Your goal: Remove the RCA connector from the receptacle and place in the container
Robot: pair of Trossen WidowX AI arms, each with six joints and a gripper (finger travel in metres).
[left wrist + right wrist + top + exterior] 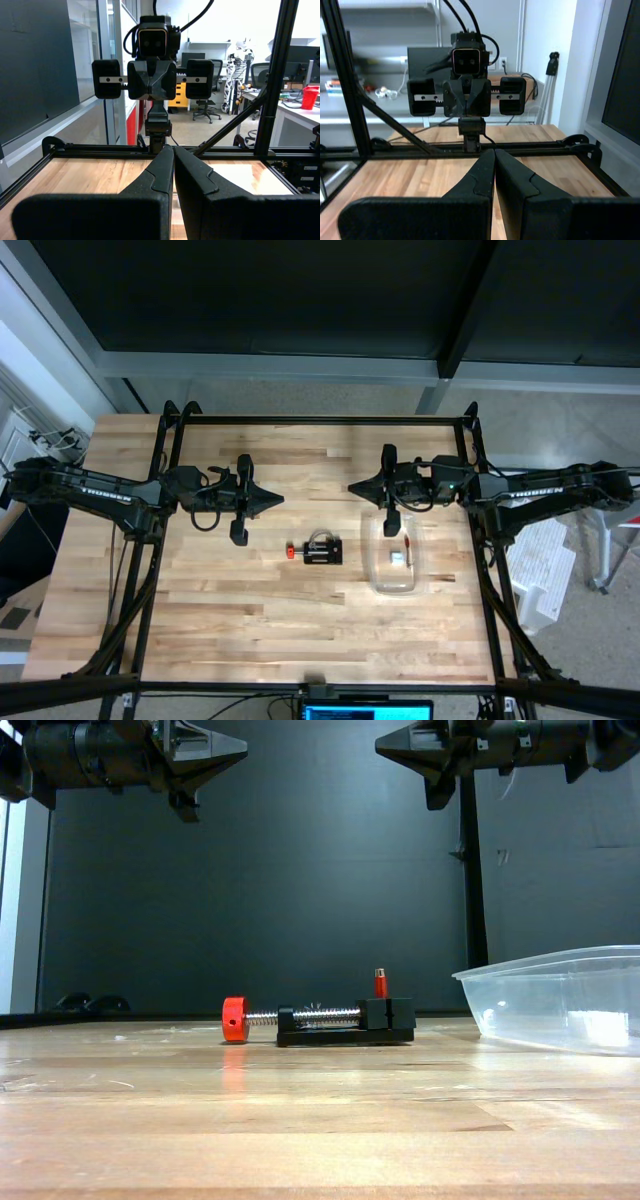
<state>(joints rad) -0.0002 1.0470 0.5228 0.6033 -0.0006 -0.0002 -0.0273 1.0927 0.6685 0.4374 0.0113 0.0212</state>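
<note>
RCA connector point(408, 541) lies inside the container point(378, 582), twd its far-right part, just beside a small pale grey square point(398, 558). Container sits on the table point(250, 625) just R of the receptacle point(322, 553), not touching it; its red knob point(291, 551) points L, and in the low view a short red stub point(380, 983) stands upright on top. Left gripper point(276, 500) hangs high over the table's L half, fingers pressed together on nothing, tip pointing inward; right gripper point(354, 486) likewise closed & empty, high up by the container's far side.
</note>
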